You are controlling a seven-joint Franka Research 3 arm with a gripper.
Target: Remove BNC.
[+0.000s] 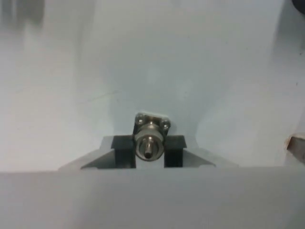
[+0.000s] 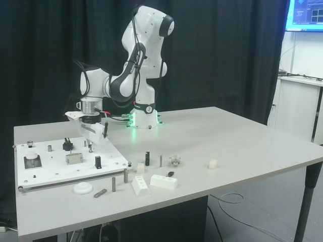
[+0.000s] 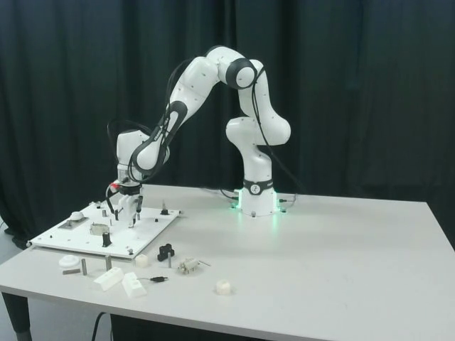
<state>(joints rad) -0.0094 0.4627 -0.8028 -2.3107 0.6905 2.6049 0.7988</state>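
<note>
In the wrist view the BNC connector (image 1: pixel 149 143), a small metal plug with a square screwed flange, sits between my gripper's (image 1: pixel 149 153) two black fingers (image 1: pixel 124 151). They press against both of its sides, so the gripper is shut on it. In the room views the gripper (image 2: pixel 91 142) (image 3: pixel 128 208) points down over the far part of the white task board (image 2: pixel 60 171) (image 3: pixel 71 240). The connector is hidden there. I cannot tell whether it still touches the board.
The board carries several small fixtures, among them a metal block (image 2: pixel 73 158) and a black post (image 2: pixel 97 161). Loose parts lie on the grey table in front: white blocks (image 2: pixel 151 182), a white cylinder (image 2: pixel 213 163), a metal connector (image 2: pixel 175 161), a black piece (image 3: pixel 166 251).
</note>
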